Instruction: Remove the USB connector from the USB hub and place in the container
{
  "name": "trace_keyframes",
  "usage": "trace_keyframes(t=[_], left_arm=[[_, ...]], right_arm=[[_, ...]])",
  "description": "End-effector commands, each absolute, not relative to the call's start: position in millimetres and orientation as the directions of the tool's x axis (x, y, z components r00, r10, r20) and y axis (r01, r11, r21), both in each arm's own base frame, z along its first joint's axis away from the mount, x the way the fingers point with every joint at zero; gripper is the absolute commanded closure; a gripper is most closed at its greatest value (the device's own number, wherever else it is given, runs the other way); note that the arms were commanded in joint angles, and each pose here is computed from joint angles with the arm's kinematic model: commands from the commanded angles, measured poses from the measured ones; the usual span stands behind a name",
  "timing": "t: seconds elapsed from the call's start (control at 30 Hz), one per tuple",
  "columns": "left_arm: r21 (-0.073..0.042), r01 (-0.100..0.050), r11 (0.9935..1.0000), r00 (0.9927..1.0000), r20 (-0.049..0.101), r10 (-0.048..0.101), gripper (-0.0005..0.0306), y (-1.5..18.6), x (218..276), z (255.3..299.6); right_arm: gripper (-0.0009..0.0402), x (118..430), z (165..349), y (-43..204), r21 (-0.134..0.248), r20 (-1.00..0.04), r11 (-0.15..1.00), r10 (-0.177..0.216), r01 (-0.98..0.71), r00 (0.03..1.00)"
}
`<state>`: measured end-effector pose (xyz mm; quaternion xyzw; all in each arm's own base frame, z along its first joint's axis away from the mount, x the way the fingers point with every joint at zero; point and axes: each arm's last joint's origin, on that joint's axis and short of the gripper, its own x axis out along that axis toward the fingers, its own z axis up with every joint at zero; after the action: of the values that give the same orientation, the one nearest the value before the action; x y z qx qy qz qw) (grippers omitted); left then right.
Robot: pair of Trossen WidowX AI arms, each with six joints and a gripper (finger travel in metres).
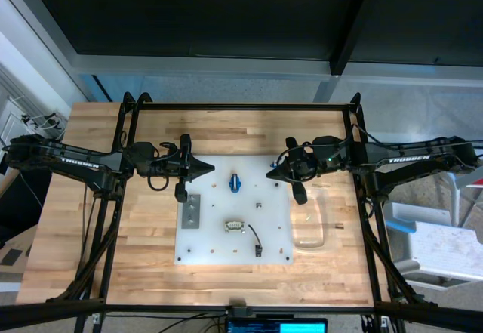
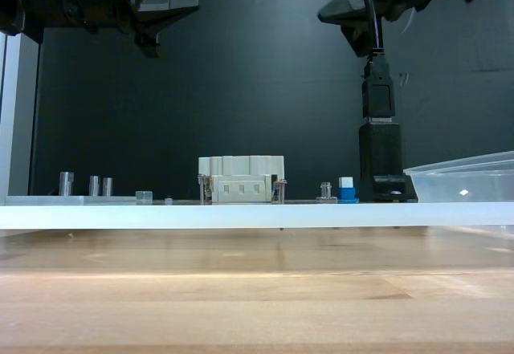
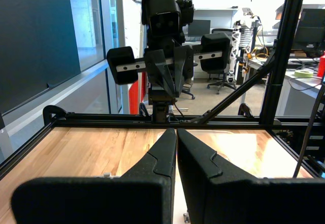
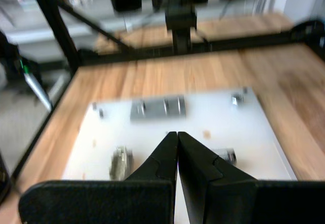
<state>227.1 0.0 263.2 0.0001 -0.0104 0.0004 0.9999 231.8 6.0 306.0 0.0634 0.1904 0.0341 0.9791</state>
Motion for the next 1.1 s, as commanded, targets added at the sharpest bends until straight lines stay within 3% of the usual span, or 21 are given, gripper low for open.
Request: trace_keyframes(t=[0.03, 0.27, 0.4, 0.47, 0.6, 0.73, 0.87, 1.1], left_arm=[[0.000, -0.001, 1.00000, 0.99977, 0.022, 0.001, 0.0300, 0.0, 227.1, 263.3], [0.000, -0.001, 1.00000, 0.99978, 0.021, 0.001, 0.0300, 0.0, 227.1, 263.2], [0.000, -0.001, 1.00000, 0.99978, 0.021, 0.001, 0.0300, 0.1, 227.1, 263.2], [0.000, -0.001, 1.00000, 0.99978, 0.021, 0.001, 0.0300, 0.0, 227.1, 263.2], [0.000, -0.001, 1.00000, 0.99978, 0.021, 0.001, 0.0300, 0.0, 227.1, 263.2], [0.000, -0.001, 1.00000, 0.99977, 0.022, 0.001, 0.0300, 0.0, 227.1, 263.3], [0.000, -0.001, 1.00000, 0.99978, 0.021, 0.001, 0.0300, 0.0, 227.1, 263.3], [0.000, -0.001, 1.00000, 0.99978, 0.021, 0.001, 0.0300, 0.1, 227.1, 263.2]], right_arm=[[0.0393, 226, 316.8, 6, 0.119, -0.465, 0.992, 0.092, -0.041, 0.881], [0.0393, 211, 334.0, 7, 0.095, -0.613, 0.995, 0.085, -0.033, 0.785], [0.0393, 203, 337.7, 8, 0.043, -0.678, 0.999, 0.023, 0.007, 0.735], [0.0393, 201, 338.6, 10, 0.027, -0.696, 1.000, 0.011, 0.011, 0.718], [0.0393, 198, 338.5, 22, 0.032, -0.710, 0.999, 0.041, -0.025, 0.703], [0.0393, 201, 334.0, 37, 0.007, -0.740, 1.000, 0.019, -0.021, 0.673], [0.0393, 205, 332.7, 54, 0.037, -0.751, 0.998, 0.055, -0.042, 0.658], [0.0393, 216, 333.0, 80, 0.049, -0.771, 0.997, 0.071, -0.053, 0.633]])
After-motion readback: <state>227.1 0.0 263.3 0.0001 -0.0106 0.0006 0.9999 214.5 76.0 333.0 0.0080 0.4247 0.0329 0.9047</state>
